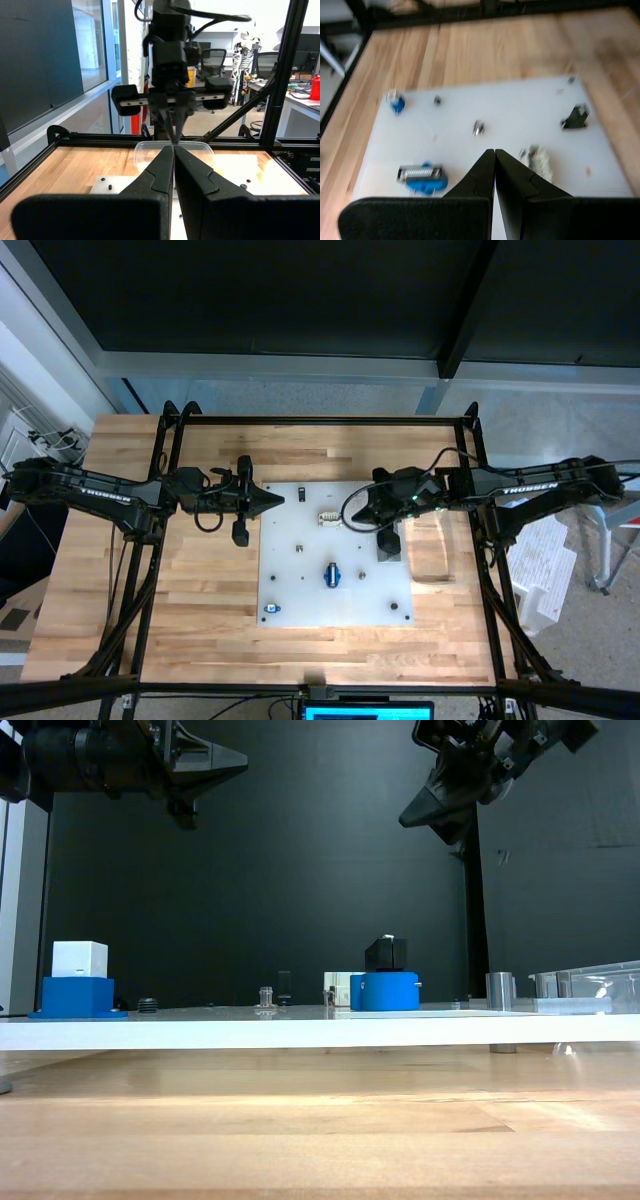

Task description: Remove the 16mm cylinder and place in the container

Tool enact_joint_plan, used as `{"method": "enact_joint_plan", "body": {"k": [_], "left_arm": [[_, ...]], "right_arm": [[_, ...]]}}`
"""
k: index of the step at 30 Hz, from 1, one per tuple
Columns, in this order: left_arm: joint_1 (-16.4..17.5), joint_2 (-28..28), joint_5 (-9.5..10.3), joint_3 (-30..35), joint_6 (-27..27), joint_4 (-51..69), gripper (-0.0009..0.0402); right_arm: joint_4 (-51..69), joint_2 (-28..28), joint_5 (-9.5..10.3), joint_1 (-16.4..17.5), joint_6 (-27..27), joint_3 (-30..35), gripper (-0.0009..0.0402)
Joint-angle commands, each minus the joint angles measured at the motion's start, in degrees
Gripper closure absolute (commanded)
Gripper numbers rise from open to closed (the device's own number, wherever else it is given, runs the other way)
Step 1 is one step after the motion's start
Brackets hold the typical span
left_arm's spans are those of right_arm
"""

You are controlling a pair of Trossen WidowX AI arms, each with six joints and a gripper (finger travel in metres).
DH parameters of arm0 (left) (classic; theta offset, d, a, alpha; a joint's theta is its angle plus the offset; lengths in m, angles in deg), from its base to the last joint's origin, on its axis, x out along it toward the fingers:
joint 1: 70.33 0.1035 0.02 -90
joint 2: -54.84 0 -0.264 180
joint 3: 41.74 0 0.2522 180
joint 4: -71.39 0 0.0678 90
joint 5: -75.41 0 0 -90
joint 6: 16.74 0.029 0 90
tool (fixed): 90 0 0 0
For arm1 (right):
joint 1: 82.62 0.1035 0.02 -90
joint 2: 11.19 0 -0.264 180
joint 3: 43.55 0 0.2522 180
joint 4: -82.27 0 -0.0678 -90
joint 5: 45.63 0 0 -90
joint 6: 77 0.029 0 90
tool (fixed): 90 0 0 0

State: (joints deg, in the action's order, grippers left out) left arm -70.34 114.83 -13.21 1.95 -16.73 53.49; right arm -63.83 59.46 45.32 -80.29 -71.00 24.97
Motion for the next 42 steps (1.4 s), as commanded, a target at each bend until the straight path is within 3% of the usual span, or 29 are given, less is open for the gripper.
{"method": "enact_joint_plan", "body": {"k": [1, 12, 17, 24, 32, 37, 42], "left_arm": [[0.0, 0.0, -0.02, 0.0, 0.0, 0.0, 0.0393], [0.0, 0.0, -0.02, 0.0, 0.0, 0.1, 0.0393], [0.0, 0.0, -0.02, 0.0, 0.0, 0.1, 0.0393], [0.0, 0.0, -0.02, 0.0, 0.0, 0.1, 0.0393], [0.0, 0.0, -0.02, 0.0, 0.0, 0.1, 0.0393], [0.0, 0.0, -0.02, 0.0, 0.0, 0.1, 0.0393], [0.0, 0.0, -0.02, 0.0, 0.0, 0.1, 0.0393]], "right_arm": [[6.2, 2.7, -0.2, 1.4, 0.0, 3.4, 0.0393], [22.3, 10.6, -1.55, 6.6, 2.8, 12.2, 0.0393], [25.7, 12.8, -3.98, 9.3, 4.3, 14.7, 0.0381], [30.2, 17.9, -4.79, 12.5, 6.3, 19.0, 0.0315], [33.6, 22.2, -10.03, 15.4, 9.6, 22.0, 0.0218], [33.5, 24.5, -9.97, 16.1, 12.6, 22.1, 0.0181], [33.3, 26.7, -10.01, 16.9, 14.6, 22.1, 0.0168]]}}
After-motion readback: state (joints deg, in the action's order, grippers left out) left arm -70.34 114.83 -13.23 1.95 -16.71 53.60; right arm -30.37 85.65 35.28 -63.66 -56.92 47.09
